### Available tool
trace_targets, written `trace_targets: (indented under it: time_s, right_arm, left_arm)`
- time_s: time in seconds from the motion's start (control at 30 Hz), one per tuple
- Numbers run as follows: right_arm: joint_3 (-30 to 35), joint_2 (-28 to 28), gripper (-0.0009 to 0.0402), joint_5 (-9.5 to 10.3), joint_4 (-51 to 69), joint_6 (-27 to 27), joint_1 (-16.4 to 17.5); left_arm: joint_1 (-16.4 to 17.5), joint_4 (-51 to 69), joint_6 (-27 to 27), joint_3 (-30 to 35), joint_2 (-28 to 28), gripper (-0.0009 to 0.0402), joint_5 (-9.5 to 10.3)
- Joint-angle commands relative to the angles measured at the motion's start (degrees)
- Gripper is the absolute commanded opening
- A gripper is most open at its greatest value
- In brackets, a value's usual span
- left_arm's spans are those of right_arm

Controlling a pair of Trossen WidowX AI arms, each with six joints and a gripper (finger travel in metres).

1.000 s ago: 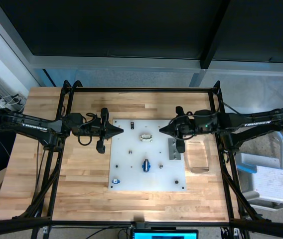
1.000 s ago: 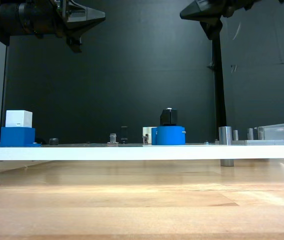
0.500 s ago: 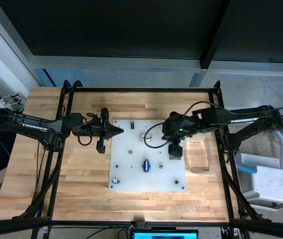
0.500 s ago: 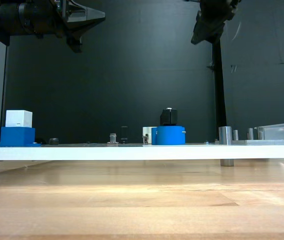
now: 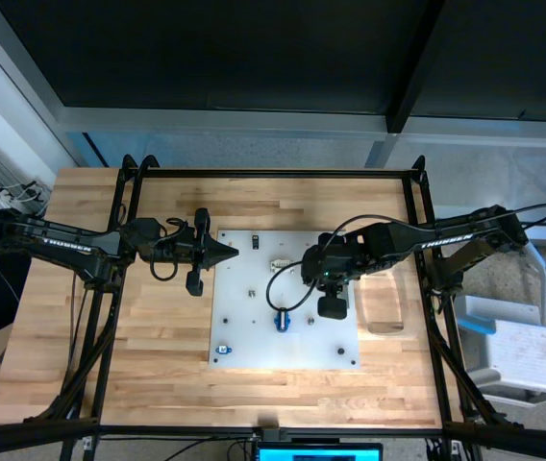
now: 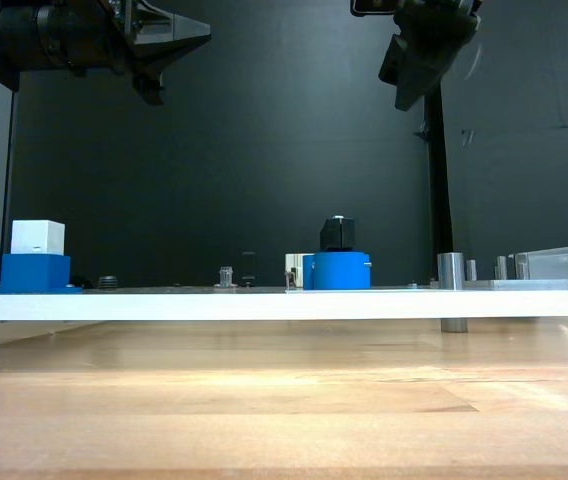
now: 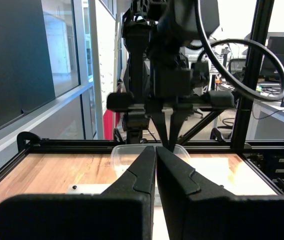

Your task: Pick the 16mm cylinder and place it in the container

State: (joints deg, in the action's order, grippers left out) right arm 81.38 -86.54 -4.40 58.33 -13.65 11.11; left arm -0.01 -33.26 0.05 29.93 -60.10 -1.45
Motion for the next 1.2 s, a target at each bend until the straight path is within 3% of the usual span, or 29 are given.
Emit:
trace_targets:
  time_s: [0.03,0.47,0.7,0.9,1.2]
  right_arm:
    - [-0.2,-0.6,0.0000,-0.04,0.8,-1.2,1.3]
    - [-0.2,-5.0,0.0000,0.02,2.2,-5.4,6.1]
    - [-0.1,-9.0,0.0000,1.20,1.6,-5.7,6.8]
    - [0.0,-11.6,0.0002,1.07,1.1,-5.5,6.9]
    - [-0.1,-13.1,0.0082,0.13,0.6,-5.5,7.5]
  left_arm:
    - [0.0,0.0,0.0,0.0,0.0,0.0000,0.00]
    - [0.0,0.0,0.0,0.0,0.0,0.0000,0.00]
    - [0.0,0.0,0.0,0.0,0.0,0.0000,0.00]
    - [0.0,0.0,0.0,0.0,0.0,0.0000,0.00]
    - [0.0,0.0,0.0,0.0,0.0,0.0000,0.00]
